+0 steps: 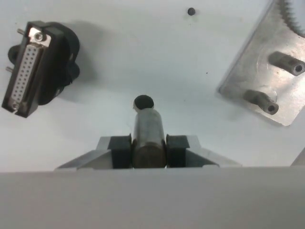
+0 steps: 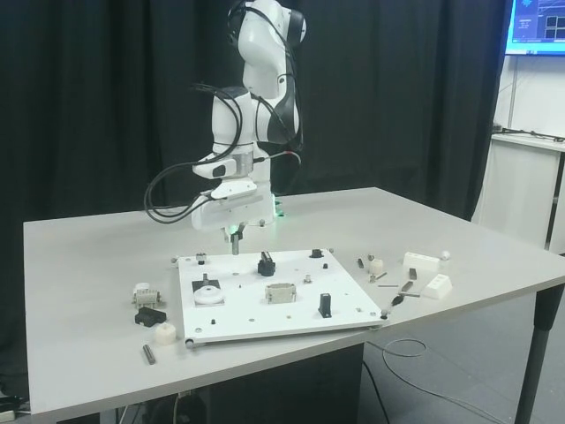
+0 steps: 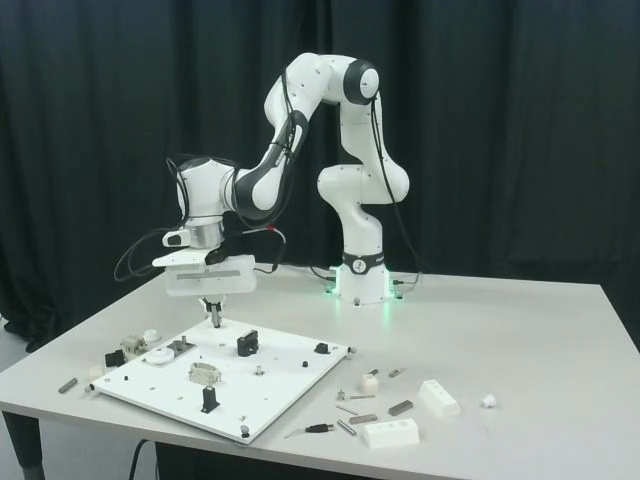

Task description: Place round peg 4.

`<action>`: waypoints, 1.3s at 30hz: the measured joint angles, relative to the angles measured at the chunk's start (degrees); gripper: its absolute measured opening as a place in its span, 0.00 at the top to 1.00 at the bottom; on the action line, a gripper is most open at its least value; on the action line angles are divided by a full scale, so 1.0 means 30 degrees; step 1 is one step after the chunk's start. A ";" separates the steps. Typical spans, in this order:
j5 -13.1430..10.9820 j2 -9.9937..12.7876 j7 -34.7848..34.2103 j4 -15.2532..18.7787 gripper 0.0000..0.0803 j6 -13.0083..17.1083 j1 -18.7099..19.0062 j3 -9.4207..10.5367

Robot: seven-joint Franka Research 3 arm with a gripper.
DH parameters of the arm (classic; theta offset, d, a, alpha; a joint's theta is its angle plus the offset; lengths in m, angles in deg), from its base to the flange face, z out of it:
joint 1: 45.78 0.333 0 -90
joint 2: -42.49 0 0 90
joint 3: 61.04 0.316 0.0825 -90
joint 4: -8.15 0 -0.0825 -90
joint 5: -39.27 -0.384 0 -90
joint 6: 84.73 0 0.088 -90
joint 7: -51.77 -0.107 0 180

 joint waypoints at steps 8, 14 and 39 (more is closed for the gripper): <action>0.0000 0.0000 -0.0044 -0.0039 0.81 -0.0001 0.0001 0.0000; 0.0167 0.0000 -0.0058 -0.0159 0.81 -0.0001 0.0001 -0.0014; 0.1364 0.2810 0.1283 -0.3868 0.81 0.1493 -0.0922 -0.1691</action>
